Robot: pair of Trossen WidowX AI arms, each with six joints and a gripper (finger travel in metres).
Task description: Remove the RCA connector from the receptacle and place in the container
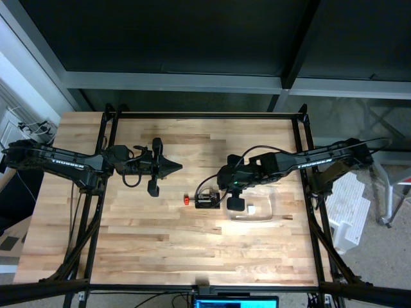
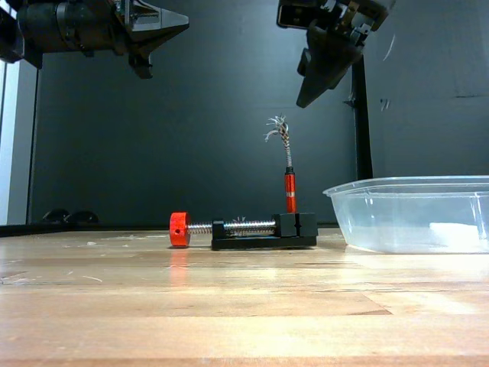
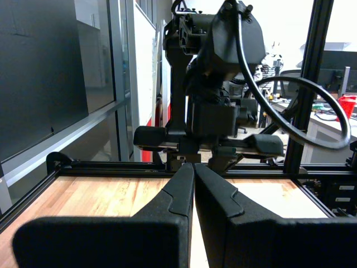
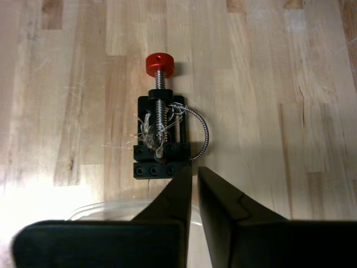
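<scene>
Now, over the wooden table (image 1: 160,237), my left hand (image 2: 182,29) hangs parked at the left, fingers pressed together, while my right hand (image 2: 303,99) hovers empty, fingers drawn together, above the work. The clear container (image 2: 412,187) sits just right of the black receptacle (image 2: 263,229), where the red RCA connector (image 2: 290,191) stands upright, frayed braid on top. Approach step, by my reading: next I must part the fingers, drop around the connector's body and pull straight up.

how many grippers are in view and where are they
2. The left gripper, shut, hangs raised to the left of the receptacle; the right gripper, shut and empty, hangs above the receptacle's end nearest the container. None seems hidden.
</scene>
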